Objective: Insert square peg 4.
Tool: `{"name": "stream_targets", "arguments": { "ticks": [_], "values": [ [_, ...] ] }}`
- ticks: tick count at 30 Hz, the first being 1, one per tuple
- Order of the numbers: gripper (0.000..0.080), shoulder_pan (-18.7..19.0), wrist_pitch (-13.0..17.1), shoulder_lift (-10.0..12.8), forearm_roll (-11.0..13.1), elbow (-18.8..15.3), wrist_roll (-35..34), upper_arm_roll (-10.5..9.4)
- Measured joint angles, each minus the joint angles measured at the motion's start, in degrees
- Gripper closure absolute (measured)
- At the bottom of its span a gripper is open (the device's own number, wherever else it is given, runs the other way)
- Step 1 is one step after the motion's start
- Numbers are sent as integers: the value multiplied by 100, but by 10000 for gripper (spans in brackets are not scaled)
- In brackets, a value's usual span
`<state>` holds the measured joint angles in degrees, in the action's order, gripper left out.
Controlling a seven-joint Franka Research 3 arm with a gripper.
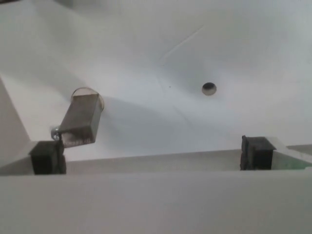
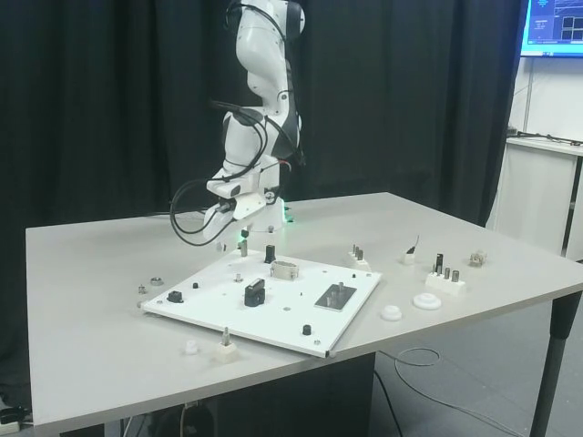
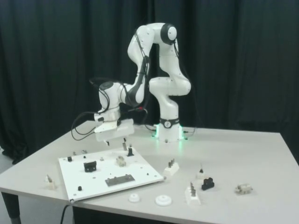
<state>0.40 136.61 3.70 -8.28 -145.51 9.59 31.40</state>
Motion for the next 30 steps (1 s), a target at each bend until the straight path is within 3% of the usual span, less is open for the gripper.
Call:
{"name": "stream_targets", "arguments": {
  "ticks": [30],
  "values": [
    [3, 1, 6, 72, 98, 0, -43, 1]
  ]
}}
